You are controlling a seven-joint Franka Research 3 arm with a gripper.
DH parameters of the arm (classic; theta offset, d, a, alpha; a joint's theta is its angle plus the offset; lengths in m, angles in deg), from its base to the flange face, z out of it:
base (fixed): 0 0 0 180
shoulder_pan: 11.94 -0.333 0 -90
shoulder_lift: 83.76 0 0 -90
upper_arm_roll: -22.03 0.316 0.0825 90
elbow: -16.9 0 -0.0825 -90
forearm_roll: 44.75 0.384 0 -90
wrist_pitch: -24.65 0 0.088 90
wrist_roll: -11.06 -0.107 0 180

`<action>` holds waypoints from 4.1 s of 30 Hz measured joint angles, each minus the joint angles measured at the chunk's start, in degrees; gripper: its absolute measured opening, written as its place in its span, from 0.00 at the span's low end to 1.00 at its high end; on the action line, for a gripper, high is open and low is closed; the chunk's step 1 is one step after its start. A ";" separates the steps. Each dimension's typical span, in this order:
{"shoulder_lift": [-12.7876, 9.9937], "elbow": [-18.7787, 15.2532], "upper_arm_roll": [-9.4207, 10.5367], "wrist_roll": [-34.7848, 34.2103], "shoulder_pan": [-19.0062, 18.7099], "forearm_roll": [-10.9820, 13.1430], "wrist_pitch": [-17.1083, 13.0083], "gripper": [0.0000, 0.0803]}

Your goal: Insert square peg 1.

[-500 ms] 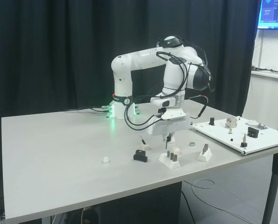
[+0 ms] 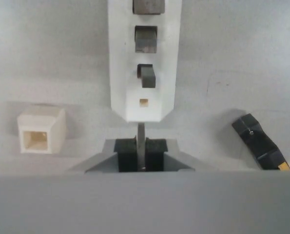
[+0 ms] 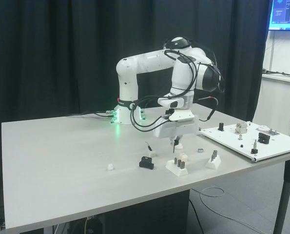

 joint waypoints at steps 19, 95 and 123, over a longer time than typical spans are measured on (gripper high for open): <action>1.22 2.37 -0.03 -5.96 -3.41 0.71 5.20 0.04; 2.89 21.69 8.66 -57.99 -30.18 -5.41 -0.88 0.04; 2.81 20.39 12.69 -59.01 -29.39 -7.67 -5.82 0.04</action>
